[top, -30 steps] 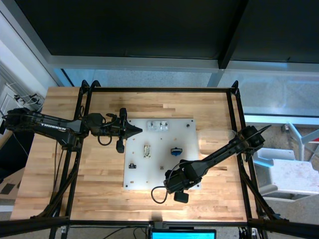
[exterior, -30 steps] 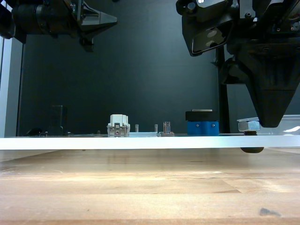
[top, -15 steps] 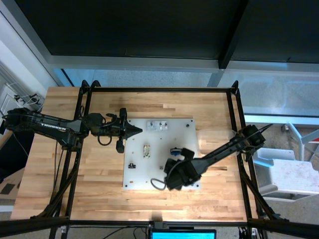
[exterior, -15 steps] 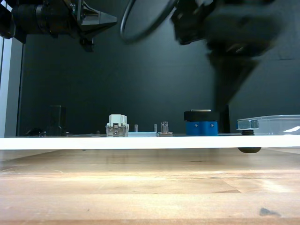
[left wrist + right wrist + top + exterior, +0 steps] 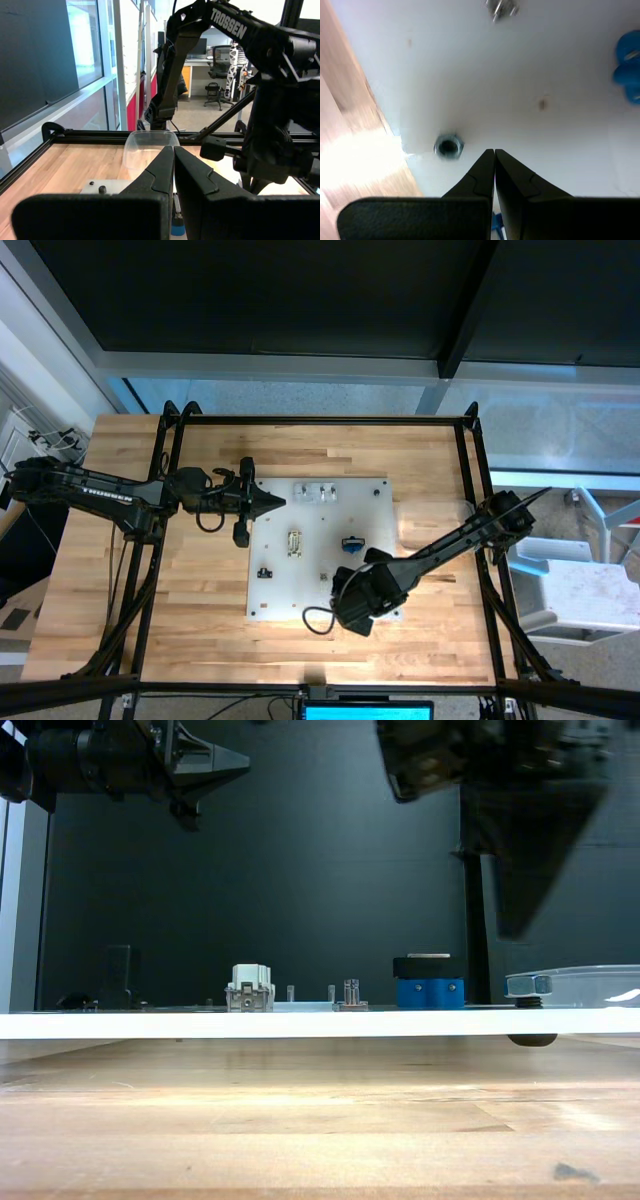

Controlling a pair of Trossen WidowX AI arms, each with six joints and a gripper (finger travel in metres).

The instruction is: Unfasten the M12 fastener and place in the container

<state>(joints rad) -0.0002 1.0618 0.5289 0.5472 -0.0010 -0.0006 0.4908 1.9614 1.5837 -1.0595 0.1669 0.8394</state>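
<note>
The small silver M12 fastener (image 5: 529, 986) sits on its black stud (image 5: 530, 1003) at the white board's near right edge. The right wrist view shows the fastener (image 5: 449, 146) lying free on the board, beside the fingertips. My right gripper (image 5: 512, 928) hangs above it, shut with nothing between its fingers (image 5: 494, 151). In the high view the right gripper (image 5: 368, 602) hides the nut. The translucent container (image 5: 432, 523) stands to the right of the board and looks empty. My left gripper (image 5: 278, 502) hovers shut over the board's far left edge.
On the white board (image 5: 300, 580) stand a blue-and-black knob (image 5: 353, 544), a grey connector (image 5: 295, 543) and a small silver post (image 5: 352, 993). A black frame rims the wooden table.
My right gripper has lifted off the nut and turned, its tip now well above the board. The nut has stayed on its stud. The left arm has not moved.
</note>
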